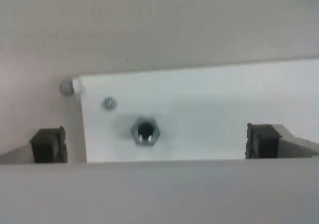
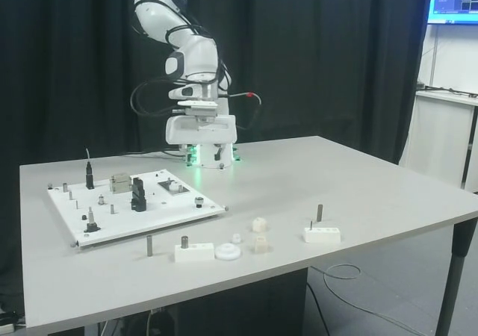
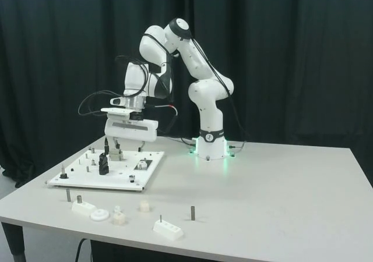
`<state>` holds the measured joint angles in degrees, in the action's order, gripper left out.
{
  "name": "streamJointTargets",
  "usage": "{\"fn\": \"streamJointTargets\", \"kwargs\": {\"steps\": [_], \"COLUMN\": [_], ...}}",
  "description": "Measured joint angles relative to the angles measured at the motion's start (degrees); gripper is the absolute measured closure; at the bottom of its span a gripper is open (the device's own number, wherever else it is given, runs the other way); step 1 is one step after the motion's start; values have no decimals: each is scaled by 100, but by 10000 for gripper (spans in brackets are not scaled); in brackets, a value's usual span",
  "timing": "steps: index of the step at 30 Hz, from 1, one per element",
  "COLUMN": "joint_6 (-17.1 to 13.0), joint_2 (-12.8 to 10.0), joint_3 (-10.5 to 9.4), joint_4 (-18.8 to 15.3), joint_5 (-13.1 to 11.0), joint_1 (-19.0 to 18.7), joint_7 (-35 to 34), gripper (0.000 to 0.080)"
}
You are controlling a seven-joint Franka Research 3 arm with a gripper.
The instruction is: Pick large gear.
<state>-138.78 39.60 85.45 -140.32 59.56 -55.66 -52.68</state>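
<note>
The gripper (image 1: 154, 144) is wide open and holds nothing, high above the white board (image 3: 108, 177). The large gear (image 2: 228, 252) lies flat near the table's (image 2: 388, 194) front edge, well apart from it.

A lab: black curtains (image 3: 291, 52) behind a grey table (image 2: 358, 187) bearing a white arm (image 3: 198, 70)

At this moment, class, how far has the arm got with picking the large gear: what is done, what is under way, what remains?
Nothing looks done: the large gear lies flat on the grey table near its front edge, untouched. The gripper hangs open and holds nothing above the white board, well apart from the gear. What remains is the whole pick: move over the gear, descend, close on it and lift.
</note>
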Motion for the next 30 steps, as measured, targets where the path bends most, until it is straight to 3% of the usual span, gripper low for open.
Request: {"fn": "streamJointTargets", "kwargs": {"steps": [14,30], "joint_6": [-626,-824], "joint_2": [-557,-622], "joint_3": [520,1344], "joint_4": [345,946], "joint_5": [-35,-47], "joint_1": [-662,-1608], "joint_7": [-133,-137], "gripper": [3,3]}}
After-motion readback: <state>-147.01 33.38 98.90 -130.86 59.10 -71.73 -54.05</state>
